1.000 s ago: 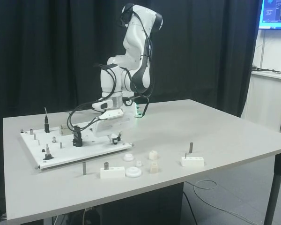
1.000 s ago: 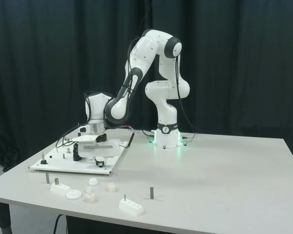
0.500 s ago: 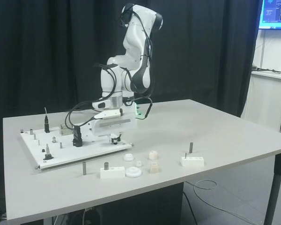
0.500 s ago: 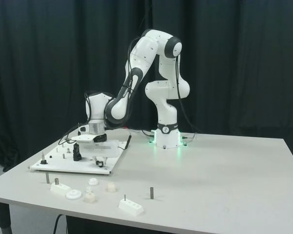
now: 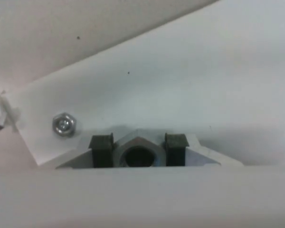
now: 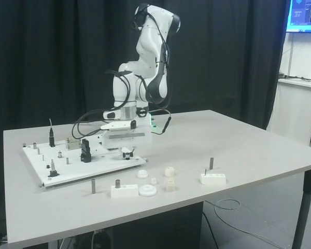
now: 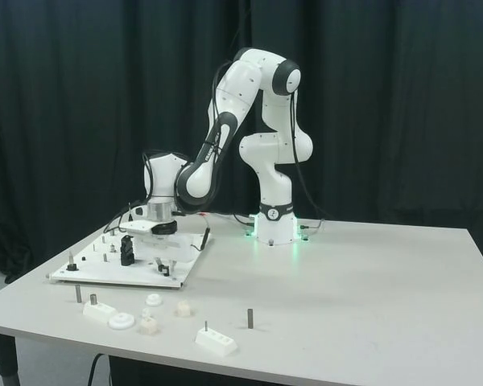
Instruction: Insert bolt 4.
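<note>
In the wrist view a grey hex-headed bolt point(image 5: 139, 154) sits between two black pads point(image 5: 100, 151), seen end-on, with my gripper point(image 5: 138, 152) shut on it. Under it lies the white board point(image 5: 194, 85), which carries a small nut point(image 5: 64, 124) near its corner. In the first room view my gripper point(image 6: 127, 152) hangs low over the near right part of the white board point(image 6: 67, 167). From the second room view the gripper point(image 7: 163, 265) is just above the board point(image 7: 105, 276); the bolt itself is too small to make out there.
A black part point(image 6: 85, 151) and several small pegs stand on the board. In front of the board lie a white block with a peg point(image 6: 124, 190), round white pieces point(image 6: 147, 191), another white block point(image 6: 213, 178) and an upright grey peg point(image 6: 211, 163).
The wrist and hand have lifted slightly and levelled out over the board. The fingertips stay at nearly the same spot.
</note>
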